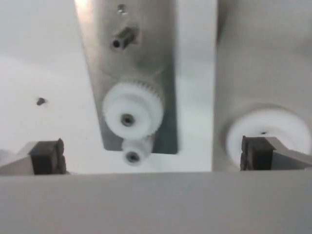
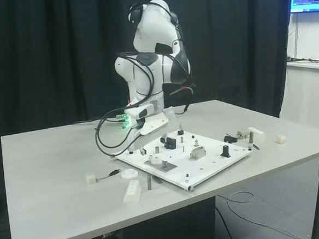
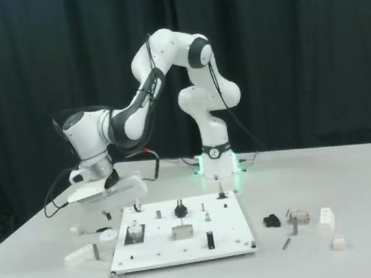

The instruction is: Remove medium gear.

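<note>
The white medium gear (image 1: pixel 131 109) sits on its peg on a grey metal plate (image 1: pixel 156 58), meshed with a small white gear (image 1: pixel 132 151) beside it. A third peg (image 1: pixel 122 39) on the plate is bare. The plate lies at the corner of the white board (image 2: pixel 207 168), where the gears (image 2: pixel 158 162) (image 3: pixel 135 229) also show in both room views. My gripper (image 1: pixel 151 156) hovers open above the plate, its black pads (image 1: pixel 46 156) wide apart and holding nothing. A large white gear (image 1: pixel 268 134) lies off the board on the table, under one finger.
The large gear (image 2: pixel 129 174), a white block (image 2: pixel 131 191) and a small white cube (image 2: pixel 90 178) lie on the table beside the board. Black and metal fixtures (image 2: pixel 225 150) stand on the board. Loose parts (image 3: pixel 327 219) lie at the far side of the table.
</note>
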